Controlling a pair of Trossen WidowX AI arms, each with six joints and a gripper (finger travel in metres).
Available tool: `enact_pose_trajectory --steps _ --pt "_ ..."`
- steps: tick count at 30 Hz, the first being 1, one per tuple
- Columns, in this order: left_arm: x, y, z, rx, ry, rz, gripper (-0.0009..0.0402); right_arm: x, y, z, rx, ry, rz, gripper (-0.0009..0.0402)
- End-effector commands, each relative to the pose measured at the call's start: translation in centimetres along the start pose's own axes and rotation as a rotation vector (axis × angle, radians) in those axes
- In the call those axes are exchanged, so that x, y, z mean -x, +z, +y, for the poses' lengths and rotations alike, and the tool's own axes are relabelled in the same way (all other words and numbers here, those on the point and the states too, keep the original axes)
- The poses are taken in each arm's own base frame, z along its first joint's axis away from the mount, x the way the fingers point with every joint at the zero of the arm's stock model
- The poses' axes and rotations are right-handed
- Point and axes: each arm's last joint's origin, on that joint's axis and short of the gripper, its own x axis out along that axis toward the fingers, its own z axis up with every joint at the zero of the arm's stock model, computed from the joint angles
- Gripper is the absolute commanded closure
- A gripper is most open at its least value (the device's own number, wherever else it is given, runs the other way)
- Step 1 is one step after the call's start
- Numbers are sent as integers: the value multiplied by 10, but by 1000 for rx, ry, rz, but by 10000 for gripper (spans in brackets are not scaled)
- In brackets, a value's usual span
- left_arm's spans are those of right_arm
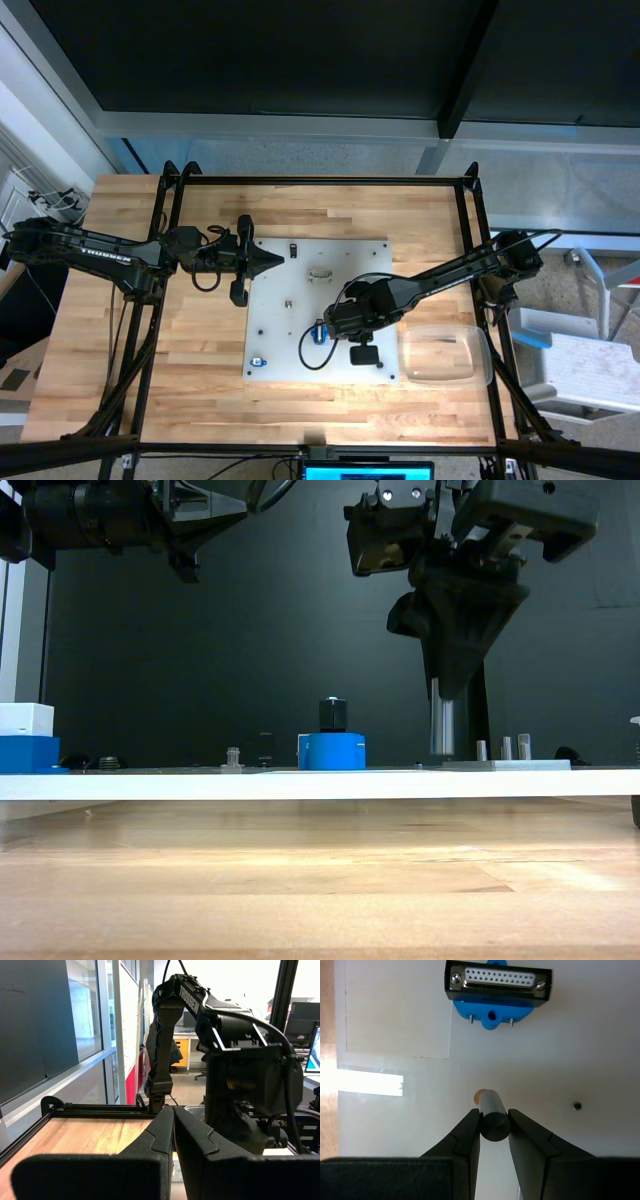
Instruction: Pick the 16mm cylinder and place it in the container
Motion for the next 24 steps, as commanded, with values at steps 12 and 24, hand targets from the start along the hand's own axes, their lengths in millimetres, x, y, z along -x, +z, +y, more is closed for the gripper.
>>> enact_pose_trajectory --steps 12,24 --pt "0 0 0 0 0 -1 393 26 -8 3 -14 6 -31 377" --pt "0 0 0 0 0 -1 393 43 -21 14 -13 -29 -29 377"
